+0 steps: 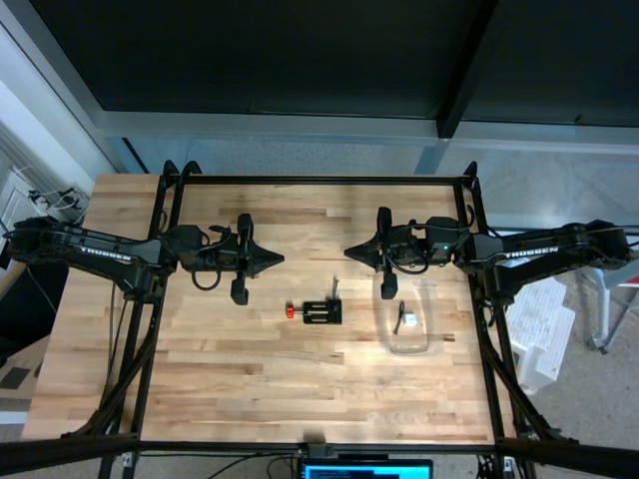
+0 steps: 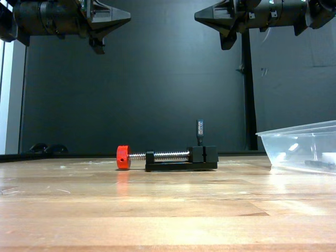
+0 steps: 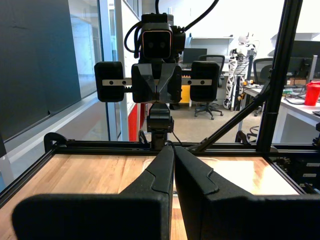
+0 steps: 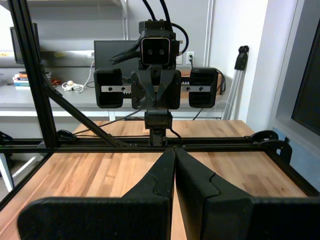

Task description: Remove the USB-C connector from taskboard and place in the container

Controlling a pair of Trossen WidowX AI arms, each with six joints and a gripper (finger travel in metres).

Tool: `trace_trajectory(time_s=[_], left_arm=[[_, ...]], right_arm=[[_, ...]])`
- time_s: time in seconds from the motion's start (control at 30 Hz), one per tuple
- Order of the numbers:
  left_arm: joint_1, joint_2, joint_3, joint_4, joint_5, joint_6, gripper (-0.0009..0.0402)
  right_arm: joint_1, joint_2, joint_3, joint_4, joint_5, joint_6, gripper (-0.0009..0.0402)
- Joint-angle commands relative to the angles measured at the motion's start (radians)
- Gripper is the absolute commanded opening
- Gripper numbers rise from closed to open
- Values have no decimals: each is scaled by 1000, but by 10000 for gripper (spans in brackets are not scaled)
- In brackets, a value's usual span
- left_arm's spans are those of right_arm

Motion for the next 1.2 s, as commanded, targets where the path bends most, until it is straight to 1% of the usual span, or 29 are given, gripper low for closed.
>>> trace_trajectory(time_s=[0.03, 0.27, 0.33, 0.37, 1.2], left_arm=[[0, 0, 0, 1, 0, 0, 0], [0, 0, 0, 0, 0, 0, 0], [0, 0, 0, 1, 0, 0, 0], [0, 0, 0, 0, 0, 0, 0], [0, 0, 0, 0, 0, 0, 0]], right_arm=[[0, 0, 0, -1, 1, -1, 0], [0, 0, -2, -1, 3, -5, 0], [1, 0, -2, -1, 25, -7, 0], [0, 0, -2, 1, 27, -9, 0], [1, 0, -5, 6, 18, -8, 0]])
